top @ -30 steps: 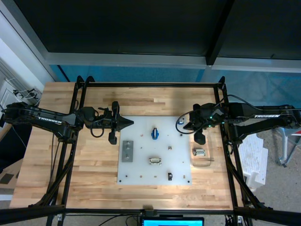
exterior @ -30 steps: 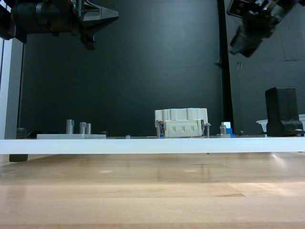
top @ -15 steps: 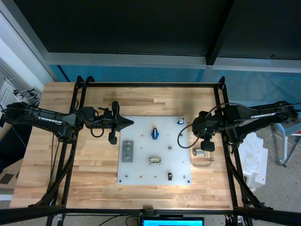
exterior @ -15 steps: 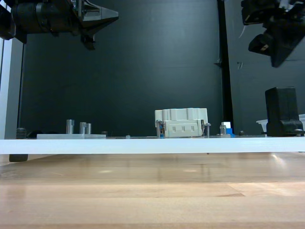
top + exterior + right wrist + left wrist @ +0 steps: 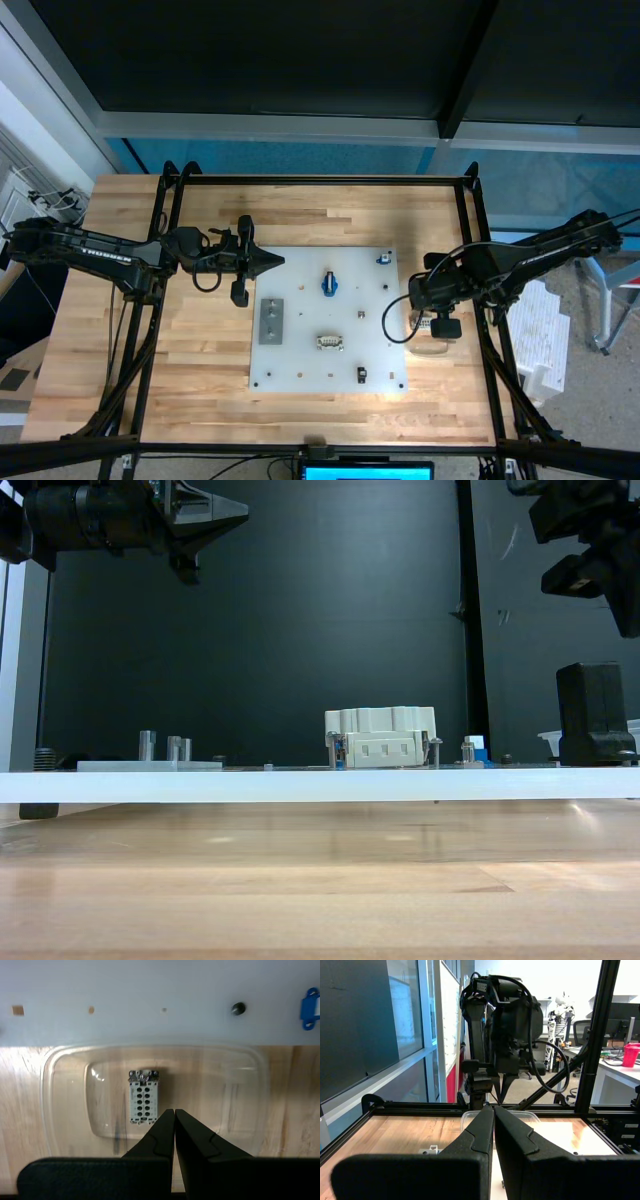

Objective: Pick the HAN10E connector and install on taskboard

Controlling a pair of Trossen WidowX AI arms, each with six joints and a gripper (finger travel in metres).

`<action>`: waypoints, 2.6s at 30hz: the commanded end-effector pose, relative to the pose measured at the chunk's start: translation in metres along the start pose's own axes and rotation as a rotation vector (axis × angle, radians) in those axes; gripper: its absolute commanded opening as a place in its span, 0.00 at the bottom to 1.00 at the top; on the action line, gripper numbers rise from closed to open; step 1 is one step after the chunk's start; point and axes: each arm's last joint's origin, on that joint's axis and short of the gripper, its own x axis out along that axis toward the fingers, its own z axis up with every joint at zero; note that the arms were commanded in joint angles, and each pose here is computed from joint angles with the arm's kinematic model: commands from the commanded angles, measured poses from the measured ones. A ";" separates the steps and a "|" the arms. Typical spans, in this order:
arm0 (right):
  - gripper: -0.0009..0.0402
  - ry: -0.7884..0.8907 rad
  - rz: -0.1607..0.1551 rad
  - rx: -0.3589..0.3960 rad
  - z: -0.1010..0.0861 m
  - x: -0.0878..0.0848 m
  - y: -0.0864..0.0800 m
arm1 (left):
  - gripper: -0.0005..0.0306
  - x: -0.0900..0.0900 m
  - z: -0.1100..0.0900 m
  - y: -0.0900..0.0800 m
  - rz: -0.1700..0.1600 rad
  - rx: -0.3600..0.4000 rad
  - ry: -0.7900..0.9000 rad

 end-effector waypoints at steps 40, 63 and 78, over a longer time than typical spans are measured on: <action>0.77 0.039 -0.008 0.011 -0.017 0.063 0.024 | 0.02 0.000 0.000 0.000 0.000 0.000 0.000; 0.76 0.050 -0.007 -0.022 -0.022 0.098 0.025 | 0.02 0.000 0.000 0.000 0.000 0.000 0.000; 0.68 0.058 -0.006 -0.022 -0.025 0.108 0.024 | 0.02 0.000 0.000 0.000 0.000 0.000 0.000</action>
